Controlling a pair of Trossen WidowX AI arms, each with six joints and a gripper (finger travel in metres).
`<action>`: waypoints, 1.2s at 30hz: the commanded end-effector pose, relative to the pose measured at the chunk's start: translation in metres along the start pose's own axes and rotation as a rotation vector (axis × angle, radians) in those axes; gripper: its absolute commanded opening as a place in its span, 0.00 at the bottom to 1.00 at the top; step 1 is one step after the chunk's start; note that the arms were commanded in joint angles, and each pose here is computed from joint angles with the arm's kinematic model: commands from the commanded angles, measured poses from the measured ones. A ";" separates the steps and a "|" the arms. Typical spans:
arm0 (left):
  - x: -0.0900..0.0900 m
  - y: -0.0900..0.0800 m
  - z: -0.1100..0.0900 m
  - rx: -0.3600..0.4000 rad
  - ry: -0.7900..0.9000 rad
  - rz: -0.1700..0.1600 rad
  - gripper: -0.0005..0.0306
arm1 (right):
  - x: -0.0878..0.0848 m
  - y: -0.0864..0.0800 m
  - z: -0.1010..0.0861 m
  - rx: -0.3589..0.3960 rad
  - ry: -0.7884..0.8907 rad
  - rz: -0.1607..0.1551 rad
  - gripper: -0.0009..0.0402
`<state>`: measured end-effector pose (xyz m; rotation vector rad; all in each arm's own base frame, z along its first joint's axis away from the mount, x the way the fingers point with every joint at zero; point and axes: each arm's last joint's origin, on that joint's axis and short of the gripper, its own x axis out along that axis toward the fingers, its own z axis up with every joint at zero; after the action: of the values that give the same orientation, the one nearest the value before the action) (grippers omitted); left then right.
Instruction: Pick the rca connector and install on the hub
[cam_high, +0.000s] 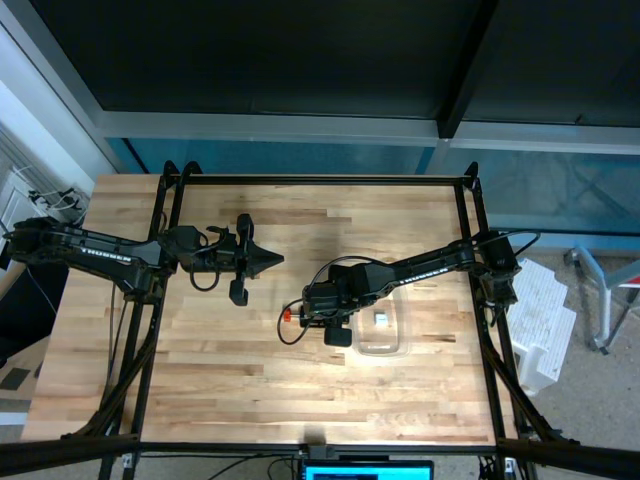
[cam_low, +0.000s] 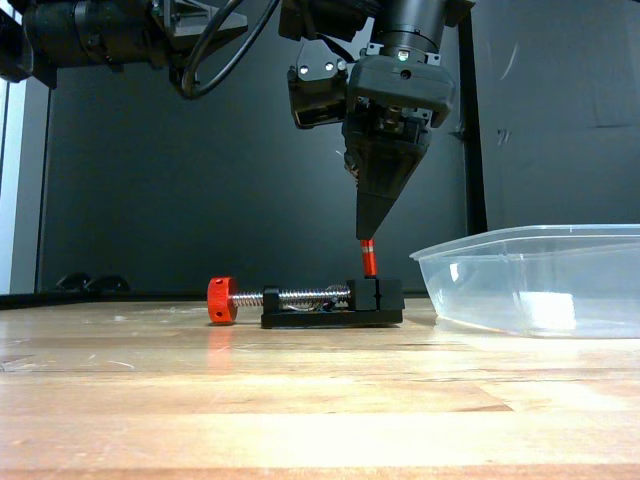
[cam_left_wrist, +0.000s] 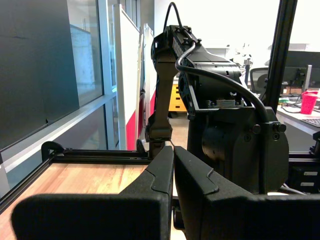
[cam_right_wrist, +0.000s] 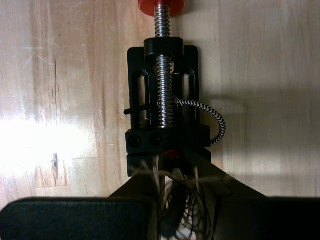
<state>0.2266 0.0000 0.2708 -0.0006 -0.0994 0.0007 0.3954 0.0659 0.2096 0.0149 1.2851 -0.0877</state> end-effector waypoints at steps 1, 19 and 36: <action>0.000 0.000 0.000 0.000 0.000 0.000 0.02 | 0.002 0.000 -0.002 -0.001 0.012 -0.003 0.02; 0.000 0.000 0.000 0.000 0.000 0.000 0.02 | 0.001 0.000 -0.002 0.000 0.007 -0.002 0.04; 0.000 0.000 0.000 0.000 0.000 0.000 0.02 | -0.014 -0.001 0.002 0.013 -0.025 0.005 0.32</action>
<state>0.2266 0.0000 0.2706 -0.0006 -0.0986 0.0011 0.3941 0.0655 0.2195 0.0205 1.2696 -0.0883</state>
